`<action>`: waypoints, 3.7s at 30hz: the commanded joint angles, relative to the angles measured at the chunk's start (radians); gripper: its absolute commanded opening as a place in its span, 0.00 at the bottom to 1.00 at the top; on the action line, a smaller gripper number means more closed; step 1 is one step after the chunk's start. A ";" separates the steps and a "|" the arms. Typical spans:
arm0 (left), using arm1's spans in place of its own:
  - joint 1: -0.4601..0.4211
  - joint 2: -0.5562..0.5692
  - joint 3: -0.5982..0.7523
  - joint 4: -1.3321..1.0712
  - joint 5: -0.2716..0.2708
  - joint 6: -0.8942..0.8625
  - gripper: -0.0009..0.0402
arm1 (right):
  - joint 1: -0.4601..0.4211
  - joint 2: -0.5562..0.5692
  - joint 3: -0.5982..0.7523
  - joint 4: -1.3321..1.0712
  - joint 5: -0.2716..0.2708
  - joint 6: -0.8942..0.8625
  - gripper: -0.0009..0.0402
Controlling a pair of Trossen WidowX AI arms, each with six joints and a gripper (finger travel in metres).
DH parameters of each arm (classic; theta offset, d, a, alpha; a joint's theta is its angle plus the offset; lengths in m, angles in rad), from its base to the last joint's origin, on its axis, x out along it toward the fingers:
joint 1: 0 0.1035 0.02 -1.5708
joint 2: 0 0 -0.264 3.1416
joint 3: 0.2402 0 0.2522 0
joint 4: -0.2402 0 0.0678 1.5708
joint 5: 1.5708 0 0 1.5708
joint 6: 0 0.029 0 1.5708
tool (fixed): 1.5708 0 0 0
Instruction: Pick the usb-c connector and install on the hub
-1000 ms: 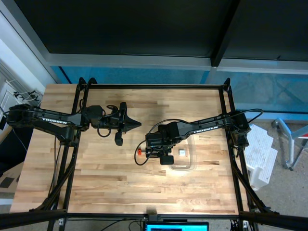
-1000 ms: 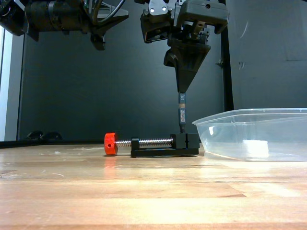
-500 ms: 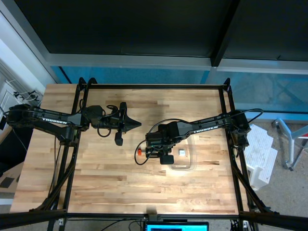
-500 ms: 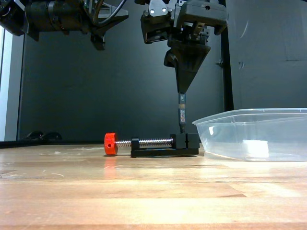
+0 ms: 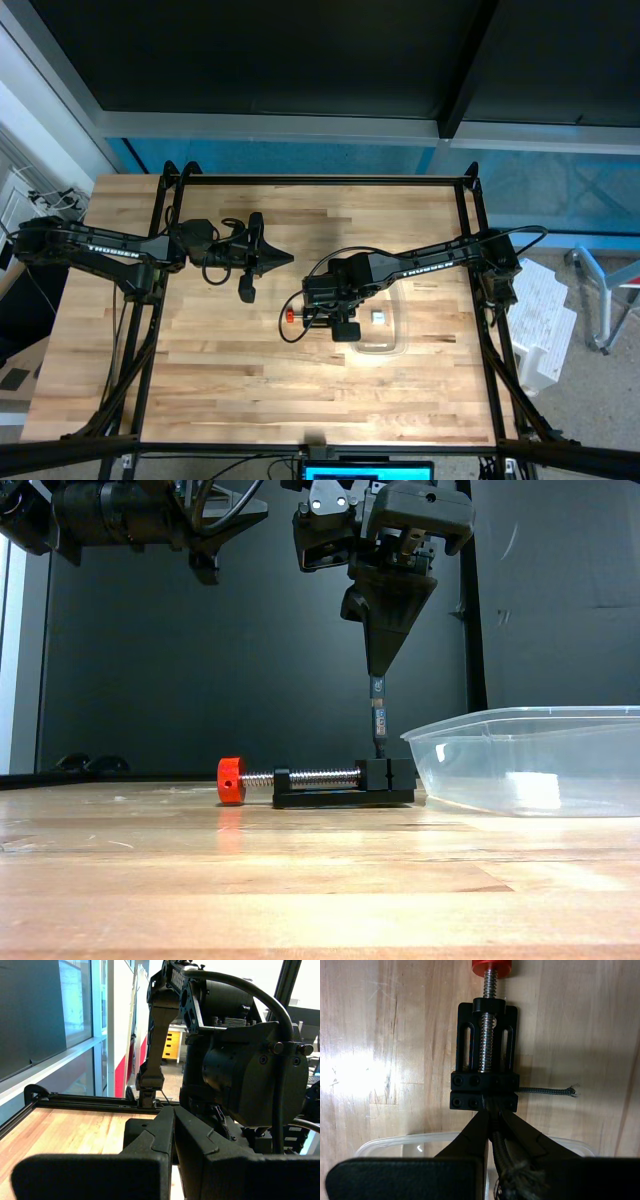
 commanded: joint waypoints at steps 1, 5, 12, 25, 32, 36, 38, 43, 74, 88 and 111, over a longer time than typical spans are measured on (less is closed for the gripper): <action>0.000 0.000 0.000 0.000 0.000 0.000 0.02 | 0.000 0.001 -0.006 -0.002 0.000 0.002 0.02; 0.000 0.000 0.000 0.000 0.000 0.000 0.02 | 0.001 0.001 -0.011 -0.002 -0.001 0.003 0.02; 0.000 0.000 0.000 0.000 0.000 0.000 0.02 | 0.001 0.001 -0.011 -0.004 -0.001 0.013 0.02; 0.000 0.000 0.000 0.000 0.000 0.000 0.02 | 0.002 -0.007 -0.011 -0.006 0.000 0.030 0.02; 0.000 0.000 0.000 0.000 0.000 0.000 0.02 | 0.004 -0.006 -0.013 -0.002 0.001 0.030 0.02; 0.000 0.000 0.000 0.000 0.001 0.000 0.02 | 0.004 -0.002 -0.013 -0.004 0.000 0.030 0.02; 0.000 0.000 0.000 0.000 0.001 0.000 0.02 | 0.004 -0.003 -0.013 -0.003 0.000 0.030 0.02; 0.000 0.000 0.000 0.000 0.000 0.000 0.02 | 0.007 -0.003 -0.013 -0.005 0.000 0.030 0.02; 0.000 0.000 0.000 0.000 0.000 0.000 0.02 | 0.017 -0.002 -0.073 0.071 -0.001 0.030 0.02; 0.000 0.000 0.000 0.000 0.000 0.000 0.02 | 0.016 -0.003 -0.087 0.087 -0.001 0.030 0.02; 0.000 0.000 0.000 0.000 0.000 0.000 0.02 | 0.016 -0.087 -0.106 0.087 0.000 0.030 0.37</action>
